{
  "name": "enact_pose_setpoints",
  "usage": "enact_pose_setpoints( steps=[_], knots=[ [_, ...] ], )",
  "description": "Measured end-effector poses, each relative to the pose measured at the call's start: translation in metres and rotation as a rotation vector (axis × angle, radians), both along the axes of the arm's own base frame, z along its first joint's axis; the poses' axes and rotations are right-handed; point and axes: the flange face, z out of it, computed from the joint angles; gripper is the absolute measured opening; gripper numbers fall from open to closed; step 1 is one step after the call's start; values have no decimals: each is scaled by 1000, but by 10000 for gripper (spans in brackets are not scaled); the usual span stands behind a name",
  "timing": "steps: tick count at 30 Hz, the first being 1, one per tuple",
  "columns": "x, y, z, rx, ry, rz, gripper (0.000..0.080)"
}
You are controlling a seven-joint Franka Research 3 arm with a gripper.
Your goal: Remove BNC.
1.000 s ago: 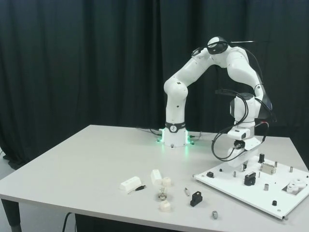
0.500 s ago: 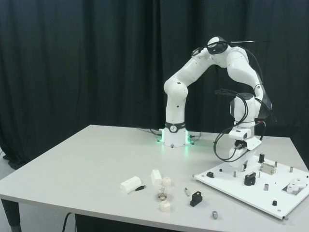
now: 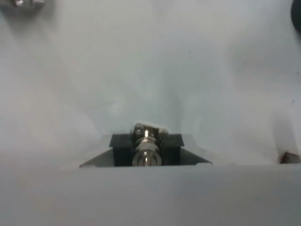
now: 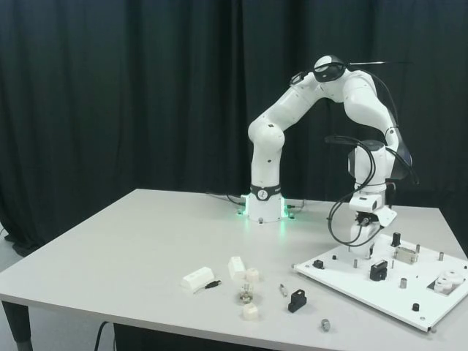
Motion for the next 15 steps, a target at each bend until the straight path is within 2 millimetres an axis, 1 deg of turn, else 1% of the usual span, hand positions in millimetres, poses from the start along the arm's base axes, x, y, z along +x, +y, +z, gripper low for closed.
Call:
enact_pose_setpoints(
  steps=[15],
  knots=[
    [1,-1,2,4,3,109,125]
  ],
)
